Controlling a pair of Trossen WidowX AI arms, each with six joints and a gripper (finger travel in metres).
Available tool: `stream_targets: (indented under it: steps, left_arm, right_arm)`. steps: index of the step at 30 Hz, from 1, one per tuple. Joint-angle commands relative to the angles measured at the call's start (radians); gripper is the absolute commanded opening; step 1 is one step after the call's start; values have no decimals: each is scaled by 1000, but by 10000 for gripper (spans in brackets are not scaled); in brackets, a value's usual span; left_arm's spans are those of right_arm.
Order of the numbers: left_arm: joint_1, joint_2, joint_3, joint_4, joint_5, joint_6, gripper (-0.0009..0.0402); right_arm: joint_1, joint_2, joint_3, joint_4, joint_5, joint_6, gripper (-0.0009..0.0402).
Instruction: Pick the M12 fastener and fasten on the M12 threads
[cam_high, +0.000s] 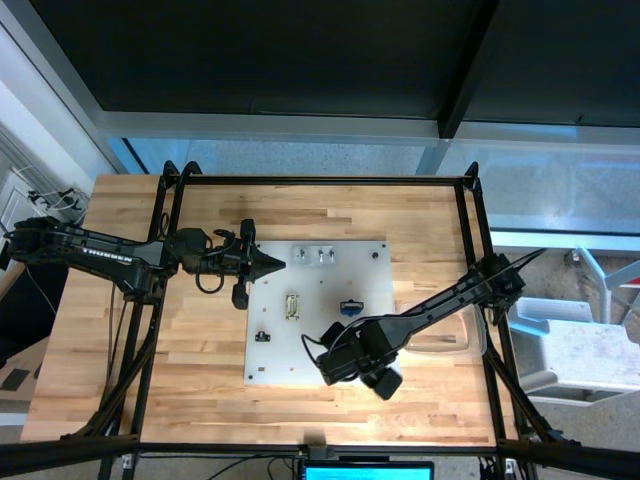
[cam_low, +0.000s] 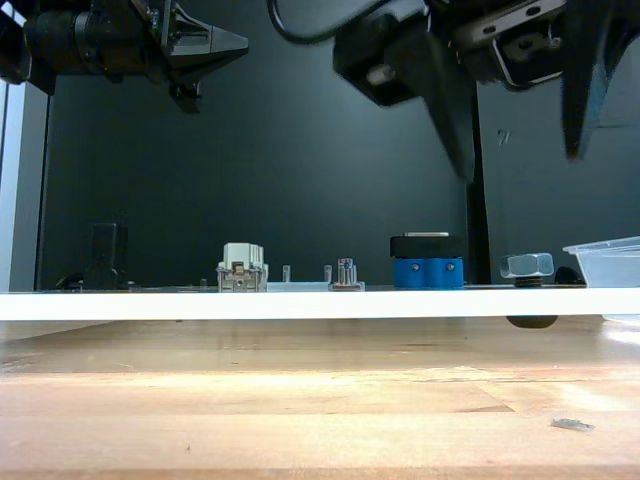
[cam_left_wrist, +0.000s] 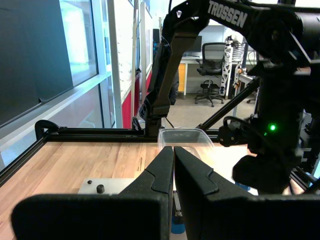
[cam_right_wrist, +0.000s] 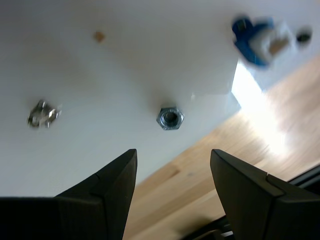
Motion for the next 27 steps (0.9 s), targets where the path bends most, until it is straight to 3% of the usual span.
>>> stream_targets:
  steps: [1, 6, 9, 14, 18, 27]
  left_arm:
    - [0, 0, 0, 0, 0, 0, 0]
    - [0, 0, 0, 0, 0, 0, 0]
    - [0, 0, 0, 0, 0, 0, 0]
    - [0, 0, 0, 0, 0, 0, 0]
    - [0, 0, 0, 0, 0, 0, 0]
    - [0, 0, 0, 0, 0, 0, 0]
  right_arm:
    - [0, -11, 1, -50, 29, -183, 205]
    - [0, -11, 1, -134, 87, -675, 204]
    - [0, -13, 2, -132, 86, -1037, 204]
    - [2, -13, 0, -136, 83, -1497, 204]
    - [5, -13, 0, -136, 83, -1758, 204]
    - [8, -13, 0, -98, 84, -2134, 204]
